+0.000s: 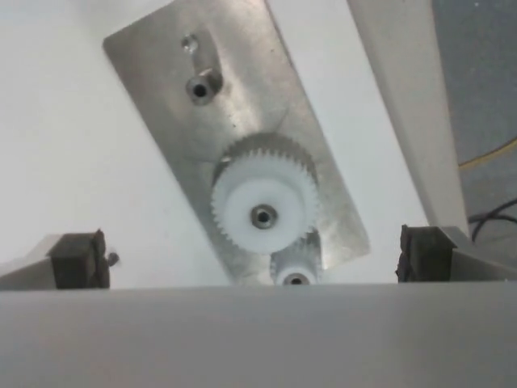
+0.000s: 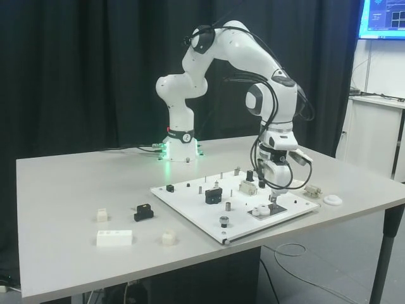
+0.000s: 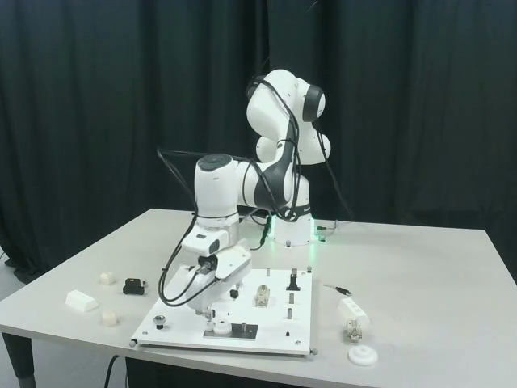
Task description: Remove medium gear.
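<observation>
A robotics lab: black curtains [image 3: 89, 105] hang behind the grey table [image 2: 76, 190], where a white arm [image 2: 221, 44] is bolted.

no legible text, screen [image 2: 382, 19] perhaps too distant

Grey table [image 2: 76, 183]: white board [image 2: 190, 199], white block [image 2: 114, 238], large gear [image 2: 333, 200].

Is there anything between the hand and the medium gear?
No. In the wrist view the open hand hangs above the medium gear with nothing between.
</observation>
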Controlling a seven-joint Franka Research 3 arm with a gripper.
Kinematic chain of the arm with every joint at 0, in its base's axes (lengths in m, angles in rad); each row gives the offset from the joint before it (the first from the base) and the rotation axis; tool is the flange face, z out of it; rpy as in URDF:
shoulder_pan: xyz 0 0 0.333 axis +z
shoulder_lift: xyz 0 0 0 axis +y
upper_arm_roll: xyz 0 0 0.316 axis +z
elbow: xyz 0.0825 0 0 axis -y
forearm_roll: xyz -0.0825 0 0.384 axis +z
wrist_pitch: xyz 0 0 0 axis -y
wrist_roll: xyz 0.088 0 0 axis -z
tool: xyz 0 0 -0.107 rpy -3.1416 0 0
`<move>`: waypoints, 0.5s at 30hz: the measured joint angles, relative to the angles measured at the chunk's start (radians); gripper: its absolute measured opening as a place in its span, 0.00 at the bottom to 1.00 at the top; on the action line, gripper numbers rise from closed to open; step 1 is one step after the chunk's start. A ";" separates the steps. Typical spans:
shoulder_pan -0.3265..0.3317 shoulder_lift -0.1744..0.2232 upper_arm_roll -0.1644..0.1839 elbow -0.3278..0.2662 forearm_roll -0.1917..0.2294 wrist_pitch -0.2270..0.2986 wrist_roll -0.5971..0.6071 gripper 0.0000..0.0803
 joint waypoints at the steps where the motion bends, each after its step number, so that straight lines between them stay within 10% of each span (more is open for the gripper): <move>1: 0.000 0.000 -0.001 -0.001 0.000 0.006 0.000 1.00; 15: 0.000 0.000 -0.003 -0.051 -0.011 0.108 -0.015 1.00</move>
